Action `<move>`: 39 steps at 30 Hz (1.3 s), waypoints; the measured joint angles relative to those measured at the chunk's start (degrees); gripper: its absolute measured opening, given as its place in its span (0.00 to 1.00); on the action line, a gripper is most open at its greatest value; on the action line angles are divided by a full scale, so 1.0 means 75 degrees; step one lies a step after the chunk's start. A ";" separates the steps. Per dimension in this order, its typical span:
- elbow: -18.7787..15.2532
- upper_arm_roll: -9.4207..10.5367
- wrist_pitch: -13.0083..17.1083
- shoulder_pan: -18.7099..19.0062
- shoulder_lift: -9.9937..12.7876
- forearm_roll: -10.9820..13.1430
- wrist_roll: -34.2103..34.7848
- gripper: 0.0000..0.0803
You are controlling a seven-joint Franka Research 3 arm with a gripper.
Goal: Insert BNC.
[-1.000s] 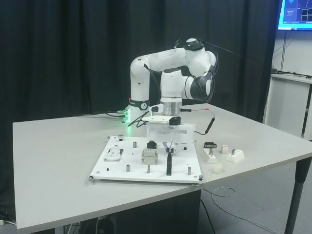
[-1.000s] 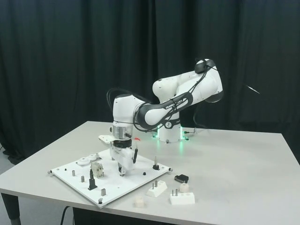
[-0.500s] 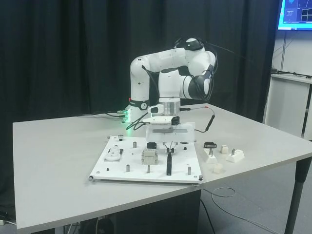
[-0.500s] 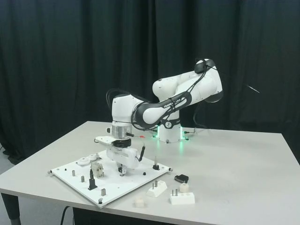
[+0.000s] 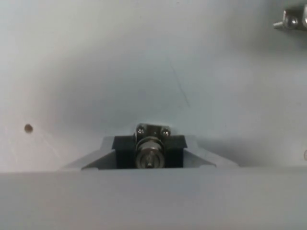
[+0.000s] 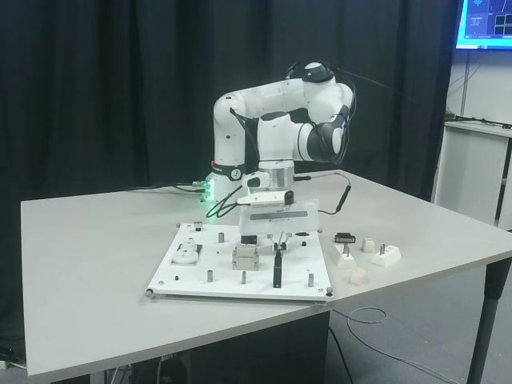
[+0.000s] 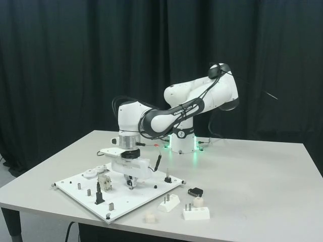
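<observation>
White Franka arm [image 6: 272, 108] is bent low over the flat white task board [image 6: 240, 280], which lies on the grey counter [image 6: 88, 264]. The gripper [image 6: 276, 238] hangs just above the board's middle, near an upright black post [image 6: 277, 272] and a small grey block fitting [image 6: 244, 258]. In the wrist view a small grey metal BNC connector [image 5: 150, 152], cylindrical with a centre pin, sits in a black holder [image 5: 123, 153] between two angled grey faces, with the white board surface behind it. Judgement: the step in hand is the carry or alignment toward the socket, connector seemingly already seated in the tool, insertion not yet done; I cannot make out the target socket in any view. State of the fingers: cannot tell whether they are clenched on the connector or released, since the wrist view shows only the holder and the room views are too distant. In the second room view the gripper [image 7: 130, 182] appears close over the board, contact not confirmed. Loose white fixture blocks [image 6: 384, 254] and a small black part [image 6: 346, 238] sit on the counter just beside the board, apart from the arm. Next move calls for squaring the connector axis to the socket, a straight push, then probably a twist to lock the bayonet. Risk: a tilted approach could jam the pin.
</observation>
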 joint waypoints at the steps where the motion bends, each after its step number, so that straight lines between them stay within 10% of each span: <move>1: 0.0011 -0.0003 -0.0026 -0.0016 0.0001 0.0000 -0.0079 0.15; 39: 0.0477 -0.0086 -0.0849 -0.0505 0.0066 -0.0229 -0.2493 0.15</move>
